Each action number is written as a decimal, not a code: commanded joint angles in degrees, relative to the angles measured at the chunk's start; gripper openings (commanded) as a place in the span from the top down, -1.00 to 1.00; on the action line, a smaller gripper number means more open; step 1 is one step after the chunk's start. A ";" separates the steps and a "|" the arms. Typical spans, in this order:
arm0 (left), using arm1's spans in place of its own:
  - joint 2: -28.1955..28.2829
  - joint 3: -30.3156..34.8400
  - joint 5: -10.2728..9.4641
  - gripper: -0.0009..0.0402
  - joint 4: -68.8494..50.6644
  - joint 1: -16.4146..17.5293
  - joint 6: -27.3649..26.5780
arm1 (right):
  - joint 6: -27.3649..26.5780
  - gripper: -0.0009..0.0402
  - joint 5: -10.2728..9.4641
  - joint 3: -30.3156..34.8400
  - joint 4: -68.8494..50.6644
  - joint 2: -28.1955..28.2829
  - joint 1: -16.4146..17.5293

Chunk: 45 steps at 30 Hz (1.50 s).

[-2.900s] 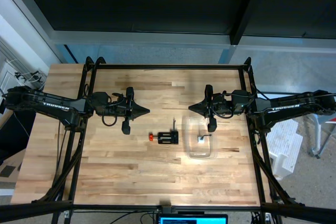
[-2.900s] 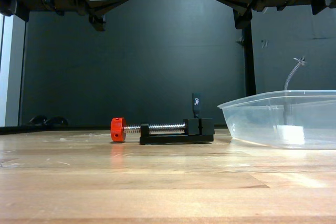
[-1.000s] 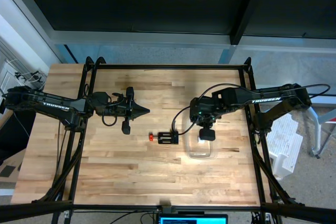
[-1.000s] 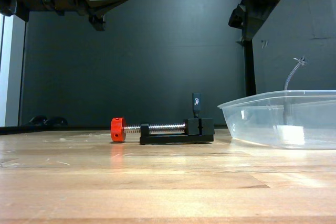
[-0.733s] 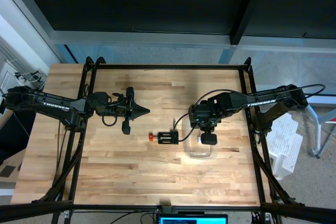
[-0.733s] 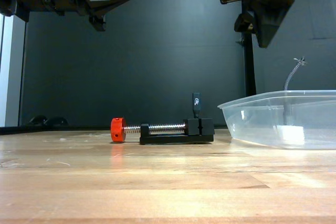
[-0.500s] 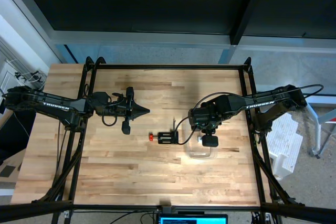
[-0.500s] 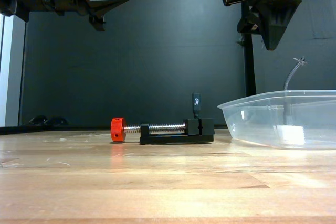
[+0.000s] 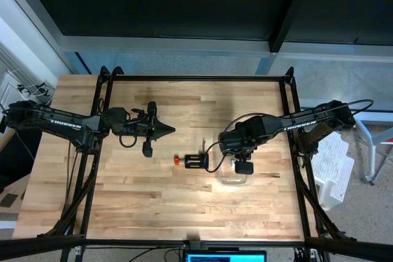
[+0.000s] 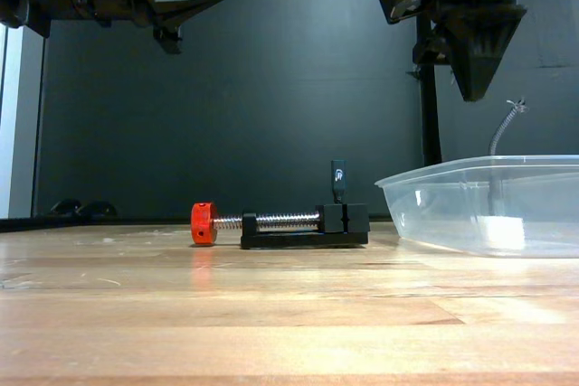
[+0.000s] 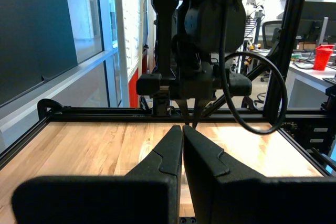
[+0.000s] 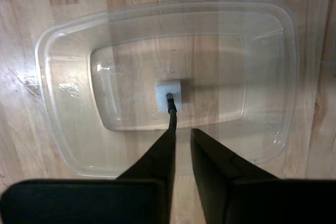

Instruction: Pick the USB-C connector and install on taskboard

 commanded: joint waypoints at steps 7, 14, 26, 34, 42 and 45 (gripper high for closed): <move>0.02 0.02 0.00 0.96 0.02 0.00 0.00 | 0.28 0.30 1.46 -0.63 0.50 2.78 0.55; 0.02 0.02 0.02 0.96 0.02 0.00 0.00 | 0.72 0.21 1.38 -3.50 2.40 2.80 0.74; 0.02 0.02 0.02 0.96 0.02 0.02 0.00 | 1.25 0.21 1.27 -4.28 4.55 5.46 1.40; 0.02 0.02 0.00 0.96 0.02 0.00 0.00 | 1.31 0.21 1.31 -6.14 6.56 5.73 1.86; 0.02 0.02 0.00 0.96 0.02 0.00 0.00 | 1.49 0.21 1.29 -8.76 9.55 5.73 2.10; 0.02 0.02 0.00 0.96 0.02 0.02 0.00 | 1.33 0.21 1.25 -8.79 9.75 6.54 2.10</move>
